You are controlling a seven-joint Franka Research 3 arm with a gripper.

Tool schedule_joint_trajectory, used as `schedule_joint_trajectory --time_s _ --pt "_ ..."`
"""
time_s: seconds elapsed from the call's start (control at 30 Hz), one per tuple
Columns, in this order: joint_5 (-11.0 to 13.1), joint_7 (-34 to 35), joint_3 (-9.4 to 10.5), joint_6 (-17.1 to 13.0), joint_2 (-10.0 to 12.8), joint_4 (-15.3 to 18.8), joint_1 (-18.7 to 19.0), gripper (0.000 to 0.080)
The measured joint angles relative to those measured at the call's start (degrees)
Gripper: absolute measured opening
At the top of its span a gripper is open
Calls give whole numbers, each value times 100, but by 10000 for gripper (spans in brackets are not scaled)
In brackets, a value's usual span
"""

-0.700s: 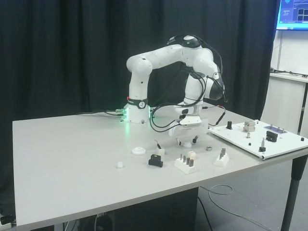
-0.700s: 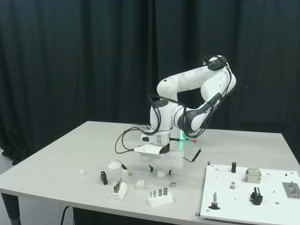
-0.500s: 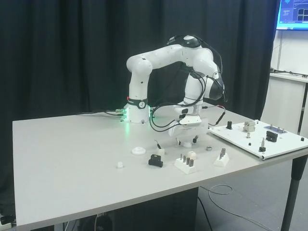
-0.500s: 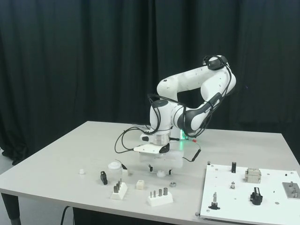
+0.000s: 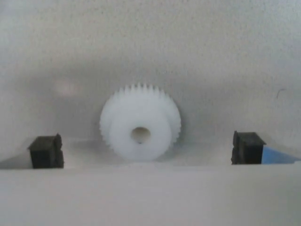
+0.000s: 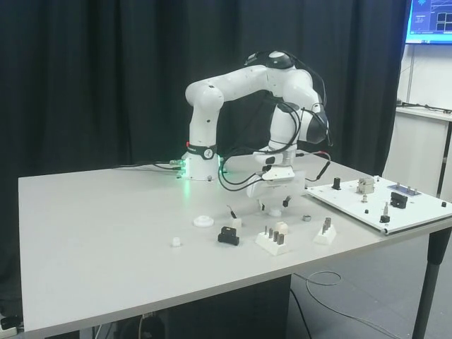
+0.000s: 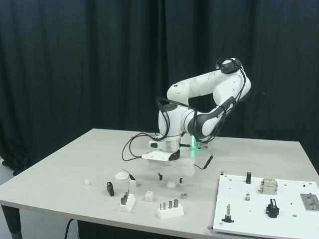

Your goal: Pick large gear.

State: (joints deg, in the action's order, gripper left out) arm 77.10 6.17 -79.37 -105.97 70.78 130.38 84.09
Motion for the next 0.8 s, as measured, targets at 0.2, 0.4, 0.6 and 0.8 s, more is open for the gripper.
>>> schedule_joint_trajectory --time_s 0.2,0.4,0.6,0.8 --pt "-143 0 -113 64 0 14 16 800" --pt "-388 -45 -288 65 0 30 8 800" --pt "-696 -258 -478 33 5 55 -75 800" --pt "-937 -577 -590 -76 6 108 -275 800"
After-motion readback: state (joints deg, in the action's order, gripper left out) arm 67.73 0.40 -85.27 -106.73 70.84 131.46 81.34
